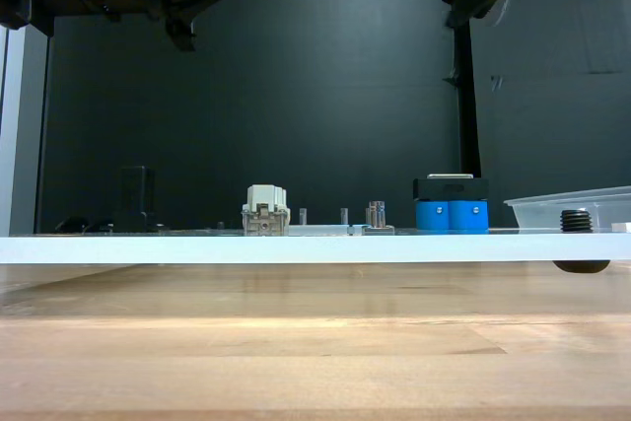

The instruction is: Pick the RJ45 connector and install on taskboard

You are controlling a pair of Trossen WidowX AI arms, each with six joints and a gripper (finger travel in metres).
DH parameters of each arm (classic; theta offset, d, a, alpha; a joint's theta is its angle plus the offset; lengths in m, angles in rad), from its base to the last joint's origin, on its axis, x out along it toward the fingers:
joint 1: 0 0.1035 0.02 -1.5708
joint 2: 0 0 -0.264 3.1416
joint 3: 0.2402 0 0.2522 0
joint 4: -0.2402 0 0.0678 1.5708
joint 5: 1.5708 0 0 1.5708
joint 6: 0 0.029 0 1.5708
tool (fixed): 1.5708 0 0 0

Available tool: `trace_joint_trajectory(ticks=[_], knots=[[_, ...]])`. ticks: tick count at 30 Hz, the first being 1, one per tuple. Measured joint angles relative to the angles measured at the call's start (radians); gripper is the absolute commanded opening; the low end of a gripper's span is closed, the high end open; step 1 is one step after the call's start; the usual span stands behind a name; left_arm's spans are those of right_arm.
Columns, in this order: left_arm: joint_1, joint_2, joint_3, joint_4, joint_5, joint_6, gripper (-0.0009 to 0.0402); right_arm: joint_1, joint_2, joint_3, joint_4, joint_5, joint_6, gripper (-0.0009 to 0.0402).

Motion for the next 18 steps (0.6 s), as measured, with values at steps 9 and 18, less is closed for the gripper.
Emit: trace_joint_trajectory(ticks=[9, 18], knots=[[0.0, 0.0, 0.0, 0.0, 0.0, 0.0, 0.0, -0.037, -0.016, -0.03, 0.183, -0.013, -0.057, 0.0], [0.0, 0.0, 0.0, 0.0, 0.0, 0.0, 0.0, -0.061, -0.09, -0.184, 0.497, -0.112, -0.049, 0.0]])
